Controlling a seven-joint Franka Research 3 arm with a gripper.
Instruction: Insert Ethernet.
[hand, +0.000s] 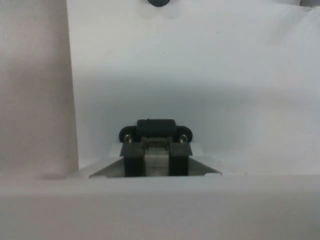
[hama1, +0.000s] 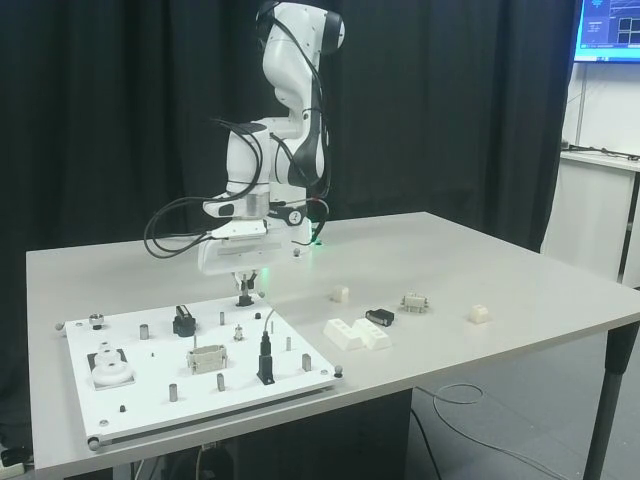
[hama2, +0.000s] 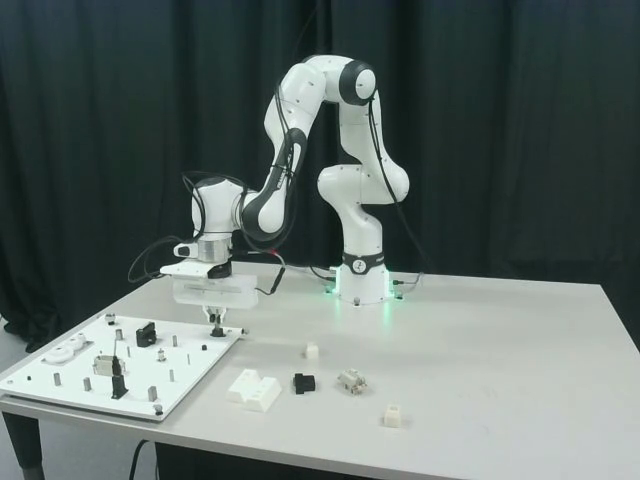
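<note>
At the left of the first room view, a white board (hama1: 150, 395) is lying on the grey desk (hama1: 480, 270), carrying several small fixtures: a round white part (hama1: 110, 372) near its left edge, a black block (hama1: 183, 323) further in, a pale boxy socket (hama1: 205, 360) near the middle, and an upright black post (hama1: 266, 365) with a thin cable rising from it.

Over the far edge of the board the white arm (hama1: 290, 110) is reaching down, and its tool (hama1: 244, 291) is pointing straight down with its tips just above or on the board surface; which of the two cannot be told from the room views. In the wrist view the tool (hand: 156, 150) is clenching a small black Ethernet plug (hand: 156, 129), the two dark fingers (hand: 133, 159) pressing on either side of it, and the plug is hanging over the white board (hand: 200, 75). Whether the plug is touching the board is not visible.

Further right on the desk, beyond the board, two white blocks (hama1: 355, 333) are lying side by side, with a small white cube (hama1: 340, 294) behind them, then a small black connector (hama1: 380, 318), a pale connector (hama1: 414, 302), and another white cube (hama1: 481, 314) well apart at the right. At the arm's base a green light (hama2: 335, 290) is glowing.
</note>
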